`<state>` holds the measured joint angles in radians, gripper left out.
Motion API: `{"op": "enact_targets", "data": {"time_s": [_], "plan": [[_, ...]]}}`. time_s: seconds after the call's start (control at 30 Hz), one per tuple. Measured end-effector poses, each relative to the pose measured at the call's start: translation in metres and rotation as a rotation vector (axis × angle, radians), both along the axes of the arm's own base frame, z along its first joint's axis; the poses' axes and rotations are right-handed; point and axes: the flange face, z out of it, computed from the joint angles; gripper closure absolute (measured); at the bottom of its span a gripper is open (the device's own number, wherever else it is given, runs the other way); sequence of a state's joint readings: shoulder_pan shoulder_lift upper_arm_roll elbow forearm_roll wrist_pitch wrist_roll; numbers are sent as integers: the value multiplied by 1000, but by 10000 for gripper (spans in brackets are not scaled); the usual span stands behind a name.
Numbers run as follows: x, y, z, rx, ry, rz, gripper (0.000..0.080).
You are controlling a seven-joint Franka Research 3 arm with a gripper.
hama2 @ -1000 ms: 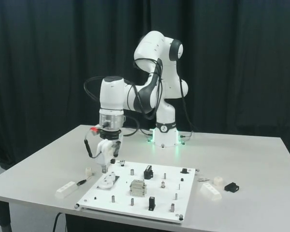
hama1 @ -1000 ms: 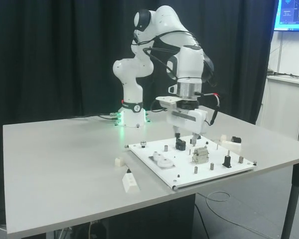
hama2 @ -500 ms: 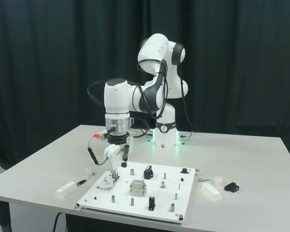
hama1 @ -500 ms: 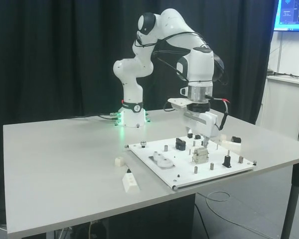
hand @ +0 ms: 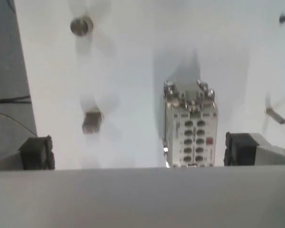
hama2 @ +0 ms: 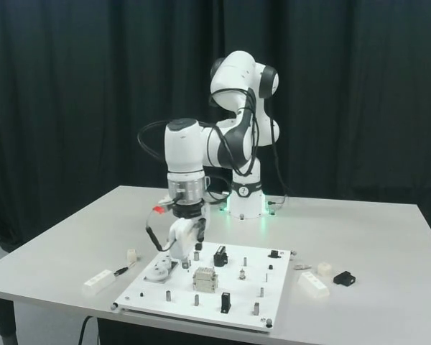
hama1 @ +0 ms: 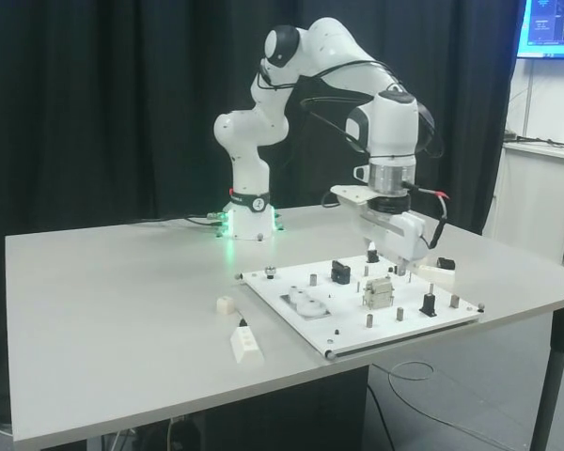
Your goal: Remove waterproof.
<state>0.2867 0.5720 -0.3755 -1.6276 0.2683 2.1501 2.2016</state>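
The waterproof connector (hama1: 378, 292) is a grey block with rows of pins, standing upright on the white board (hama1: 395, 329) near its middle. It shows again in the second room view (hama2: 204, 279) and in the wrist view (hand: 190, 128). My gripper (hama1: 385, 263) hangs a little above the board, just over and behind the connector (hama2: 189, 257). In the wrist view the gripper (hand: 137, 151) is open, with black fingertips (hand: 37, 153) set wide apart. The connector lies close to one fingertip, and nothing is held.
The board (hama2: 147, 296) also carries a white round part (hama1: 307, 302), a black clip (hama1: 340, 272), another black part (hama1: 428, 303) and several short pegs. Off the board lie white blocks (hama1: 245, 341) (hama2: 312, 282), a small white cube (hama1: 226, 303) and a small black piece (hama1: 446, 264).
The arm has swung across the board, from over the white round part's side to above the connector. The gripper has stayed open and holds nothing.
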Motion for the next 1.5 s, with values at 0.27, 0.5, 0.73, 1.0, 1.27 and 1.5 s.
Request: {"op": "enact_targets", "data": {"time_s": [0.27, 0.5, 0.73, 1.0, 1.27, 1.5], "plan": [[-3, 18, -1, -10, 27, -8, 3], [-7, 24, 1, -28, 55, -13, 3], [-11, 24, -1, -46, 64, -15, 3], [-17, 20, -11, -50, 76, -23, 3], [-25, 22, -28, -50, 74, -28, 3], [-30, 30, -37, -52, 65, -20, 3]]}}
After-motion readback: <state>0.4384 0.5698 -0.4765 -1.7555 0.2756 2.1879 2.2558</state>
